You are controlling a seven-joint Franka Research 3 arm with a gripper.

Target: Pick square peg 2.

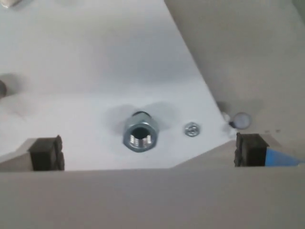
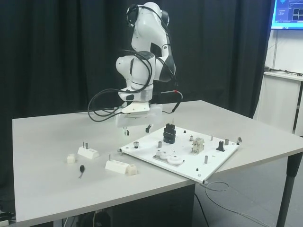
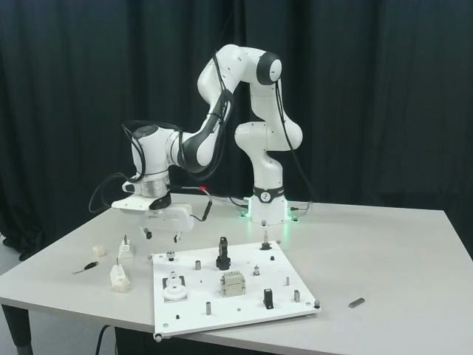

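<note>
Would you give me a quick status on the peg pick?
Gripper open, empty, above white board corner. Hex nut below fingers. Square peg 2 not identifiable. Nothing obstructing.

white arm [image 3: 222,89] — black joints, black cables [image 2: 102,101]

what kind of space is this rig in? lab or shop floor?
Most likely a robotics lab or demo booth: black curtains ring the grey table, the white arm works over a white assembly board of small parts, and a monitor hangs in one corner.
</note>
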